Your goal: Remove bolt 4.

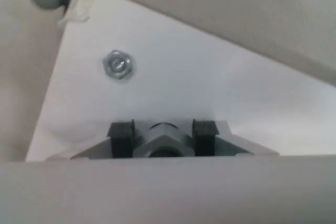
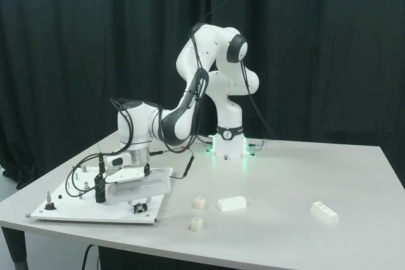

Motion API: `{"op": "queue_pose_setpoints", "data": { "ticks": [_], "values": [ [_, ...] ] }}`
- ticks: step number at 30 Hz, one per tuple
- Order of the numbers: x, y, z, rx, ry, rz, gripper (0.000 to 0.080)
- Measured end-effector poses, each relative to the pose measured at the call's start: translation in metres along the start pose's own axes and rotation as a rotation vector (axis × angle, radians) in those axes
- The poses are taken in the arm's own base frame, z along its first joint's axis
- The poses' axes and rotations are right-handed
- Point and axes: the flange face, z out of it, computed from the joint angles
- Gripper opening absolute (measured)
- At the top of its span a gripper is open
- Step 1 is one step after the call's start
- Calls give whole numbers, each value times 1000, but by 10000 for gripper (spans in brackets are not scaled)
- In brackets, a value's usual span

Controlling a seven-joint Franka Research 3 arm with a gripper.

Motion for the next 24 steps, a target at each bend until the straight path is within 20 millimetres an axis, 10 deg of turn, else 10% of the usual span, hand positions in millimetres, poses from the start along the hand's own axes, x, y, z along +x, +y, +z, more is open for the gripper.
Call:
{"op": "queue_pose_setpoints", "data": {
  "ticks": [24],
  "values": [
    [5, -5, -22, 35, 0, -240, 232]
  ]
}}
